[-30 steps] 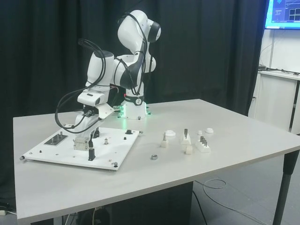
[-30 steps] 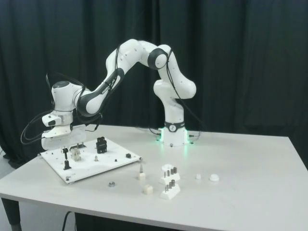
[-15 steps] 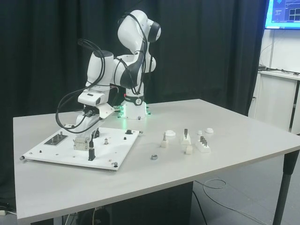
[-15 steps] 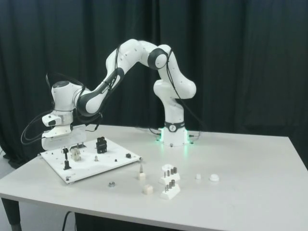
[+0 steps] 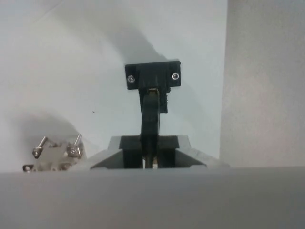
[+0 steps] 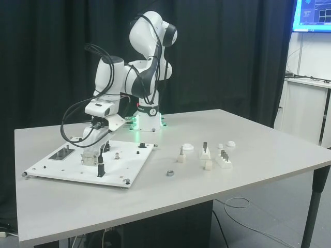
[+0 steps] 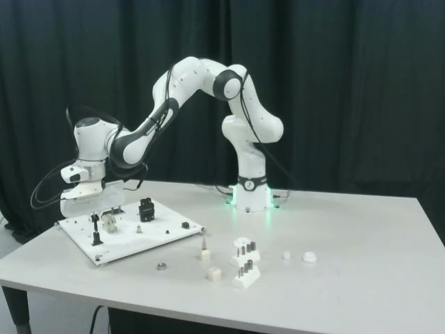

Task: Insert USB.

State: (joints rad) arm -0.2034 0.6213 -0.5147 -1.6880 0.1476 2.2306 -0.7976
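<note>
- The fingers (image 5: pixel 149 160) are clamped on one black USB plug (image 5: pixel 150 117), its tip at one black socket block (image 5: pixel 153 75).
- One white board (image 6: pixel 88 164) (on the grey desk (image 6: pixel 217 175)) carries them.
- Two white peg holders (image 7: pixel 245 266) stand well apart.

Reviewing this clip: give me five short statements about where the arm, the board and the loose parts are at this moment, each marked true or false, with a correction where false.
1. The gripper is over the white board. True.
2. The white board lies at the table end far from the small white blocks. True.
3. The arm's base stands on the white board. False: it is bolted to the grey table, behind the board.
4. In the wrist view, a black upright part leads up to a black bracket fixed with two screws. True.
5. The small ring lies on the white board. False: it lies on the grey table, between the board and the blocks.
</note>
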